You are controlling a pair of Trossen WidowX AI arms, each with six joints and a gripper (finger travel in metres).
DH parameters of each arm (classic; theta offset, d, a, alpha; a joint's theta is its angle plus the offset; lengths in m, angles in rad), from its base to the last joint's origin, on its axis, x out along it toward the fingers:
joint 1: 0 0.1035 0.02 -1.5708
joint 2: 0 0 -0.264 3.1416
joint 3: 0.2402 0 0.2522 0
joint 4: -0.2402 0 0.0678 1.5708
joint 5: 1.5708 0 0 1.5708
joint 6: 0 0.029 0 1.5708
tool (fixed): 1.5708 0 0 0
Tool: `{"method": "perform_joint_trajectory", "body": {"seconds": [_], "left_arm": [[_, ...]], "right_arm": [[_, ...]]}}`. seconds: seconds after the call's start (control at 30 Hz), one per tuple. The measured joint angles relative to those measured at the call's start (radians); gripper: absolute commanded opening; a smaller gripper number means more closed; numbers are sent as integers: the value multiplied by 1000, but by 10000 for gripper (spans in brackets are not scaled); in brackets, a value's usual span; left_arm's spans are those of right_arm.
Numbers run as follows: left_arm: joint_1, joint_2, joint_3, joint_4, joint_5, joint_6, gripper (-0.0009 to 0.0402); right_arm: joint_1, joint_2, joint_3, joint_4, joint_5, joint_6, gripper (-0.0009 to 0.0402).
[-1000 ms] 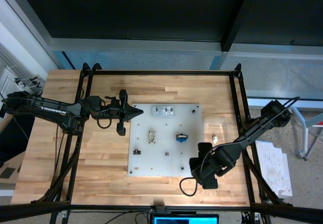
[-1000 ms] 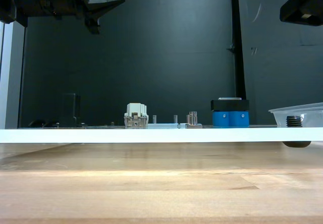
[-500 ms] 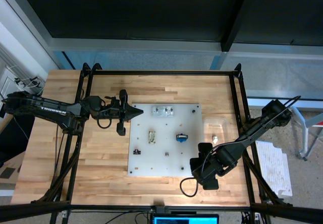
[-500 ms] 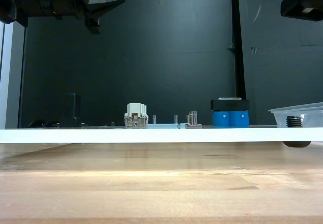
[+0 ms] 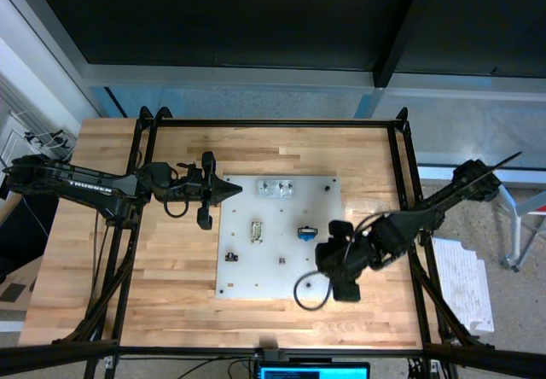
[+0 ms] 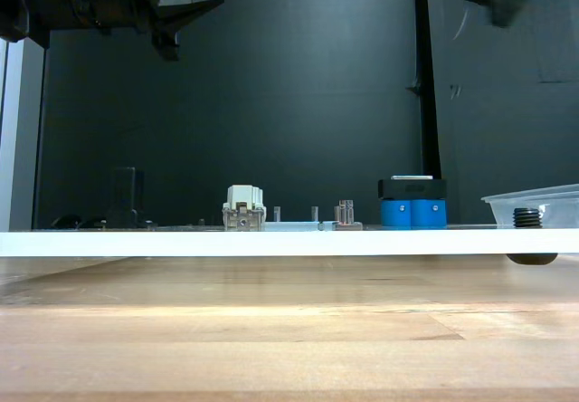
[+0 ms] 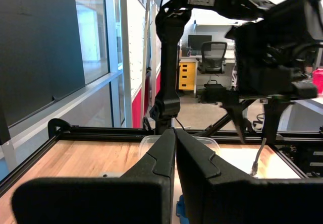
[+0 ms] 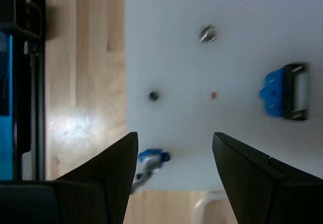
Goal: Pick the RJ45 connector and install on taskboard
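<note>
The taskboard (image 5: 256, 268) is a white square panel in the middle of the table, with small fittings on it. Its front edge (image 6: 271, 242) shows in the low view. My right gripper (image 5: 331, 258) hangs above the board's right part. In the right wrist view it (image 8: 174, 138) is open over the white panel (image 8: 176, 42), with nothing between its fingers. I cannot see the RJ45 connector; the right arm covers part of the tray. My left gripper (image 5: 229, 189) is shut and held high off the board's far left edge (image 6: 204, 2), with its fingers (image 7: 171, 148) pressed together.
A clear plastic tray (image 5: 365, 205) stands right of the board (image 6: 534, 205). On the board are a beige socket (image 5: 256, 230), a blue component (image 5: 305, 233) (image 8: 282, 92) and silver fittings (image 5: 275, 189). A small blue and whitish piece (image 8: 151, 158) lies at the board's edge. A black frame rings the table.
My right arm has swung left and away from the near edge, from the board's near right corner to above its right part. The left arm has not moved.
</note>
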Motion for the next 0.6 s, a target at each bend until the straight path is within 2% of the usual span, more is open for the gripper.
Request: {"method": "perform_joint_trajectory", "body": {"seconds": [0.07, 0.13, 0.43, 0.6], "left_arm": [[0, 0, 0, 0, 0, 0, 0], [0, 0, 0, 0, 0, 0, 0], [0, 0, 0, 0, 0, 0, 0], [0, 0, 0, 0, 0, 0, 0]], "right_arm": [[-32, -16, -1, 0, 31, -31, 194], [-66, -37, -1, 0, 42, -75, 186], [-259, -126, -2, 56, 59, -285, 109], [-363, -162, -2, 97, 46, -406, 49]]}}
